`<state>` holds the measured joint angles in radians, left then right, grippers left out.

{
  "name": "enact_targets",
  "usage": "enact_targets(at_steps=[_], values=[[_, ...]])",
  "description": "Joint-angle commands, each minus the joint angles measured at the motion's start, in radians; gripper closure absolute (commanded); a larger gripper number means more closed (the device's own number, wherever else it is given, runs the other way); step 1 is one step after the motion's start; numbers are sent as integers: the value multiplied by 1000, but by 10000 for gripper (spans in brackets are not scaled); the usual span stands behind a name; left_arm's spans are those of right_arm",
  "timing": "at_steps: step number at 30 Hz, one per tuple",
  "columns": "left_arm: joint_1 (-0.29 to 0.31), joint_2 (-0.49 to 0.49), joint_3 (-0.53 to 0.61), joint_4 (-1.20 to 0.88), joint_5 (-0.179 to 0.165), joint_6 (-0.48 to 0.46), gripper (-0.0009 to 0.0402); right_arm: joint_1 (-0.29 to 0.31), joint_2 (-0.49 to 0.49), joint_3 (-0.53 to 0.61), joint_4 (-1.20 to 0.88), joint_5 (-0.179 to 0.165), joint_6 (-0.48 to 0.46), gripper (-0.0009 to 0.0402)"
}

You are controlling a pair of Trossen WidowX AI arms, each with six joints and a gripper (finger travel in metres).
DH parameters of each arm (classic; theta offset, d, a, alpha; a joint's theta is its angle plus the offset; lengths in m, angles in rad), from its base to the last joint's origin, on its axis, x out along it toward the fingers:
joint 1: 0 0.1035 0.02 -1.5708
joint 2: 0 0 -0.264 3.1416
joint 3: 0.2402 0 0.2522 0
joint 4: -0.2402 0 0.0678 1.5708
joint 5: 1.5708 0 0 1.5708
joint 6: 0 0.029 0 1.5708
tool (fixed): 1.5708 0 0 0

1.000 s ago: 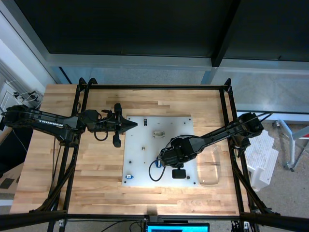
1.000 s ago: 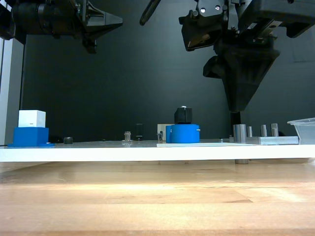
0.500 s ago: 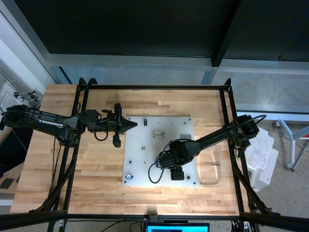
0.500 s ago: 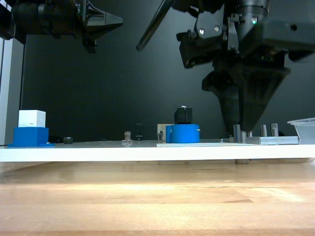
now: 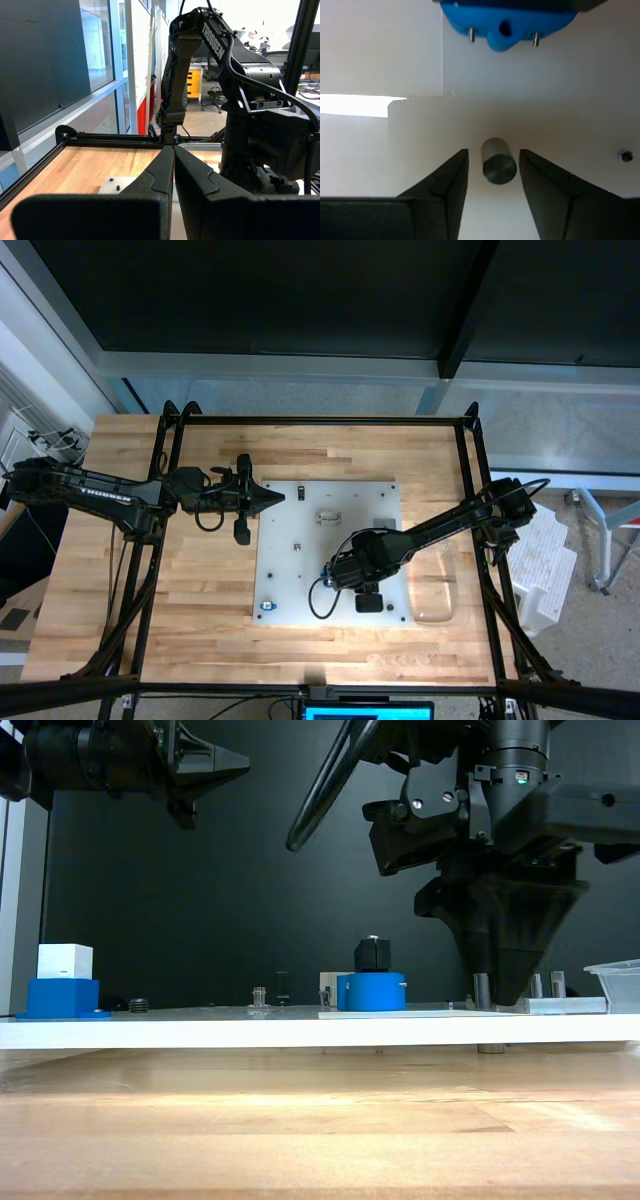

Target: Remove the 16mm cylinder and place in the container

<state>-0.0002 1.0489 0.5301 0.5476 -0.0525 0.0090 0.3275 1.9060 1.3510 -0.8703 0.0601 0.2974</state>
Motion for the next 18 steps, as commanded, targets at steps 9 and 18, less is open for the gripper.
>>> enact_targets(at_steps=[9, 18], values=[[0, 0, 0, 0, 0, 0, 393, 0, -9, 1, 7, 0, 0, 363], [0, 0, 0, 0, 0, 0, 393, 0, -53, 1, -7, -1, 1, 387]])
